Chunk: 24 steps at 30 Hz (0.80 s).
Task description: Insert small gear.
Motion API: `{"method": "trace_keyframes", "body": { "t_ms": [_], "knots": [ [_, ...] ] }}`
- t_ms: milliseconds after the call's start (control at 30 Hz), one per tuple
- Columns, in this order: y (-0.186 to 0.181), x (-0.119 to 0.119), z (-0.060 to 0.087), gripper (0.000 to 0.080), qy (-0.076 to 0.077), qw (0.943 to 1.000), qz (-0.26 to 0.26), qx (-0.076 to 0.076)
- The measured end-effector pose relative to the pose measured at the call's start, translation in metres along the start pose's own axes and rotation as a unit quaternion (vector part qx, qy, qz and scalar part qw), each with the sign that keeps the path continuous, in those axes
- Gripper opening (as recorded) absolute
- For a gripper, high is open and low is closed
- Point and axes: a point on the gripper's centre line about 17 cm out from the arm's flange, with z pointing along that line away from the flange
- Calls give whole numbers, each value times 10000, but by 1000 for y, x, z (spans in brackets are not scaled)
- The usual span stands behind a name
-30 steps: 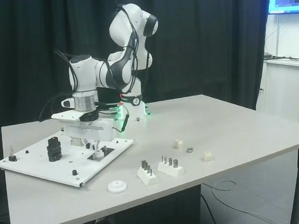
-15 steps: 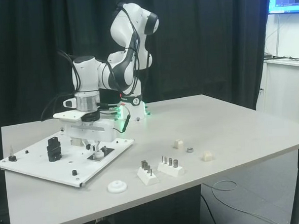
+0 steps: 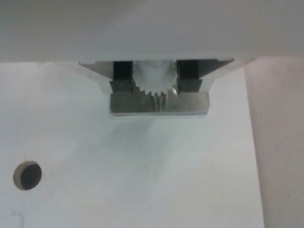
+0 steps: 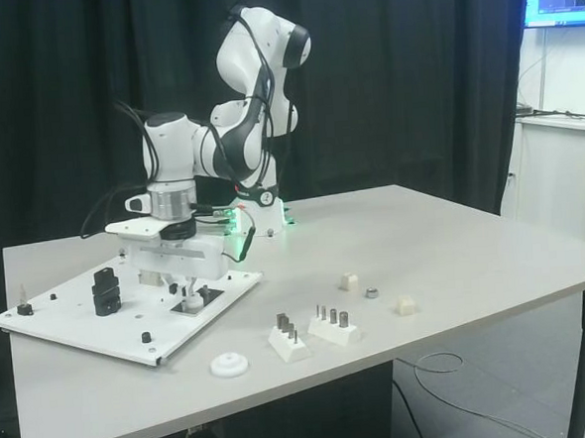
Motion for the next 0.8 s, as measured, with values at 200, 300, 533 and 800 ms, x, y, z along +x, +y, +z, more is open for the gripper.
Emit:
{"method": "trace_keyframes", "body": {
  "t_ms": [200,300,533,800],
  "knots": [
    [0,-1,2,196,20,10000,-6,-13],
    [0,-1,3,196,35,10000,-12,-21],
    [-2,-3,5,196,32,10000,-27,-28],
    [-1,-4,7,196,51,10000,-27,-46]
  ]
}}
